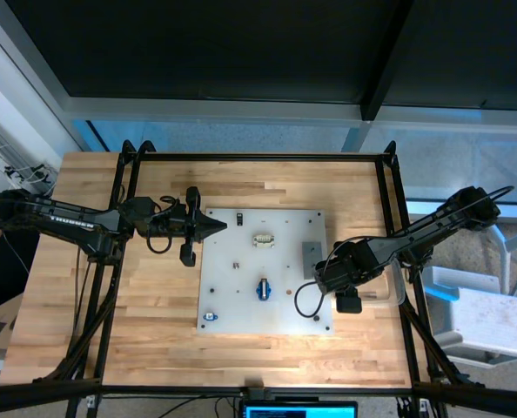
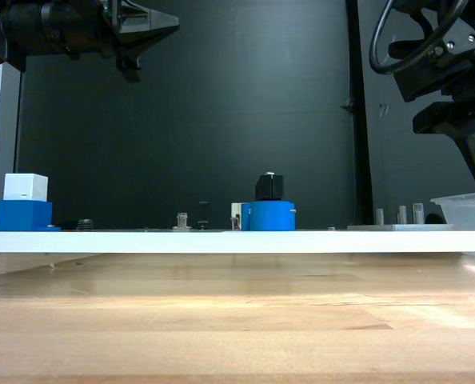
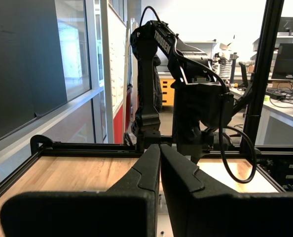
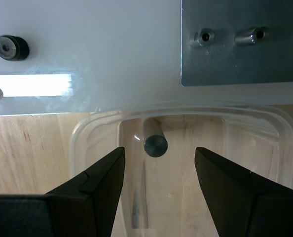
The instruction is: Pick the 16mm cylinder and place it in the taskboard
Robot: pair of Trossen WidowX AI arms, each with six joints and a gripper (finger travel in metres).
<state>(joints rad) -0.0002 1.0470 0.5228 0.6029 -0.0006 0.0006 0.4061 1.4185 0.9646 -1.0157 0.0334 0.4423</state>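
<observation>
The 16mm cylinder (image 4: 155,143) is a grey metal peg standing upright inside a clear plastic tray (image 4: 87,133). My right gripper (image 4: 159,152) points down over it, open, one finger on each side and apart from it. From above, the right gripper (image 1: 352,296) hangs just off the right edge of the white taskboard (image 1: 241,296). The left gripper (image 1: 213,225) is shut on nothing and hovers level above the board's left edge; its fingers (image 3: 151,163) press together.
The taskboard (image 2: 221,241) carries a grey metal block with pegs (image 1: 312,257), a blue part (image 1: 264,289), a white connector (image 1: 261,238) and a small blue-white piece (image 1: 209,316). The clear tray (image 1: 391,294) lies against the board's right side. A black frame surrounds the table.
</observation>
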